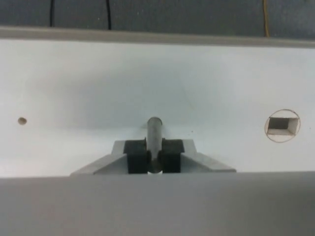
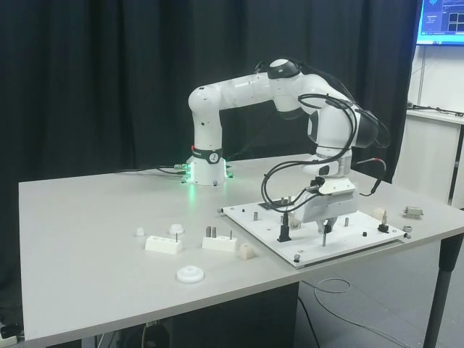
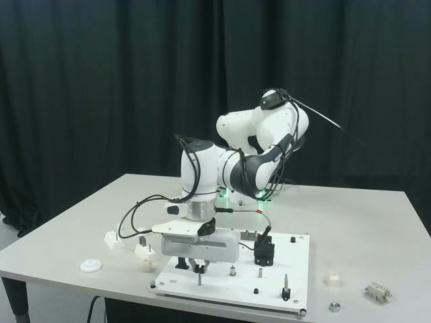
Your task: Insert round peg 2.
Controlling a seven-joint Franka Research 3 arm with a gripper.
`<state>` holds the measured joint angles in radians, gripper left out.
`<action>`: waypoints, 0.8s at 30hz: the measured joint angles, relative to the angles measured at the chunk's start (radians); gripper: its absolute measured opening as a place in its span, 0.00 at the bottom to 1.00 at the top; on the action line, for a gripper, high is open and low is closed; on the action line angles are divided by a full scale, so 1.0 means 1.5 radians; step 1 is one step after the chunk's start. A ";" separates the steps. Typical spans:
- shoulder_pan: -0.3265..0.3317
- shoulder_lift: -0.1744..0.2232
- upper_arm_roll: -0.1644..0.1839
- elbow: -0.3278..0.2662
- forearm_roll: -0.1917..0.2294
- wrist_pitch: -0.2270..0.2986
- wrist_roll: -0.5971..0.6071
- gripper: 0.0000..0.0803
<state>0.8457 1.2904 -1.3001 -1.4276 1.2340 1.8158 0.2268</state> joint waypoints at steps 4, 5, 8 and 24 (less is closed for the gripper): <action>0.000 0.000 0.001 0.000 0.000 0.001 0.000 0.07; 0.000 0.001 0.001 0.000 0.000 0.001 0.000 0.07; -0.001 0.002 0.003 0.000 0.000 0.004 0.000 0.07; -0.004 0.003 0.014 0.000 -0.007 0.028 -0.007 0.33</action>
<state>0.8392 1.2945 -1.2796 -1.4282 1.2237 1.8580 0.2166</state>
